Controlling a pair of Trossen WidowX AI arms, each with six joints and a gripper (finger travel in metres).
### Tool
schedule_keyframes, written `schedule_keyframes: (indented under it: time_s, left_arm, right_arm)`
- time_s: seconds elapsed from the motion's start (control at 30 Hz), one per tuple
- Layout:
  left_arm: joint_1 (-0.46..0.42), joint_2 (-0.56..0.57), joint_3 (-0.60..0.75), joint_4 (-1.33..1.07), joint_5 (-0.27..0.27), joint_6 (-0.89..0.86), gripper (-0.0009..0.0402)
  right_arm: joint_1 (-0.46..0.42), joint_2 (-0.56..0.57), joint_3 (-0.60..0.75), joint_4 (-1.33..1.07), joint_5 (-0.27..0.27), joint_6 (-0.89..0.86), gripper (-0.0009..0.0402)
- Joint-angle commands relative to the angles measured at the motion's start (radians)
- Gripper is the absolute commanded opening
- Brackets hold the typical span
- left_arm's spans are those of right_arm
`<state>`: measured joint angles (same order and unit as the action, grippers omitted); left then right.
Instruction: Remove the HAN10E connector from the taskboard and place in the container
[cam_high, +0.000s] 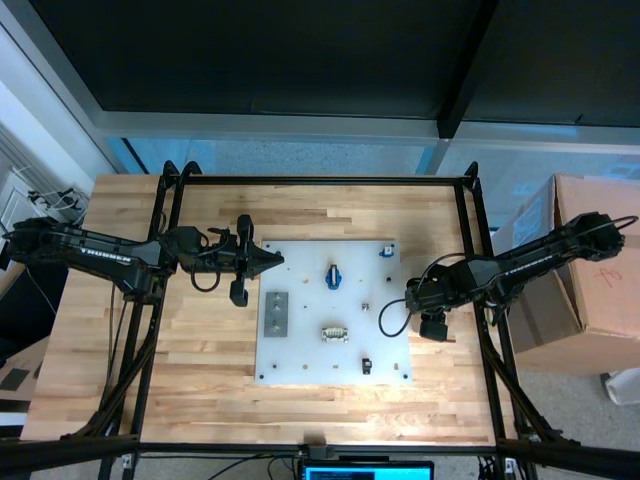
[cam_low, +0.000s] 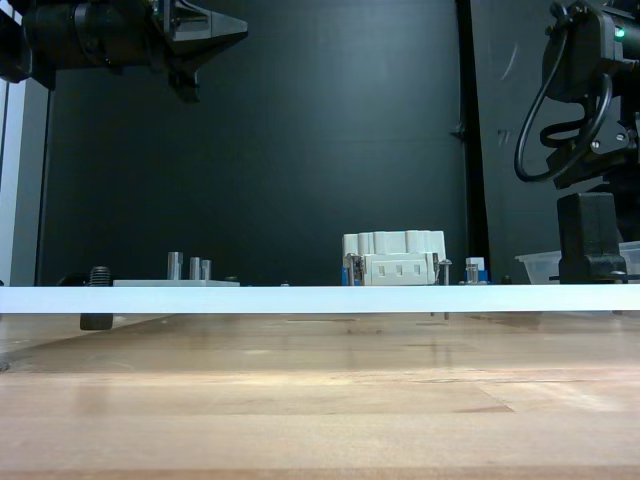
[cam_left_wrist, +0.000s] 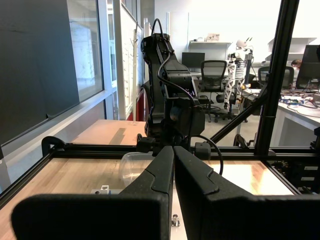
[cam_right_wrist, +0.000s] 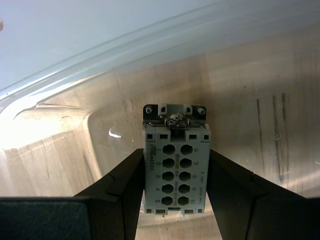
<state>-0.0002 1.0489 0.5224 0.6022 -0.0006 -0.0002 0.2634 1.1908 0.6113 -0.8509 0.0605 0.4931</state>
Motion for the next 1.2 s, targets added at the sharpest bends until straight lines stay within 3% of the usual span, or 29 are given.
schedule_keyframes:
  time_s: [0.03, 0.23, 0.4, 1.2]
  left_arm:
    - [0.000, 0.000, 0.000, 0.000, 0.000, 0.000, 0.0000]
    - [0.000, 0.000, 0.000, 0.000, 0.000, 0.000, 0.0000]
    - [0.000, 0.000, 0.000, 0.000, 0.000, 0.000, 0.0000]
    - [0.000, 0.000, 0.000, 0.000, 0.000, 0.000, 0.0000]
  right_arm:
    - [0.000, 0.000, 0.000, 0.000, 0.000, 0.001, 0.0186]
    - [0.000, 0.000, 0.000, -0.006, 0.010, 0.021, 0.0282]
    - [0.000, 0.000, 0.000, -0.019, 0.020, 0.054, 0.0318]
    - [0.000, 0.000, 0.322, -0.345, 0.016, 0.103, 0.0325]
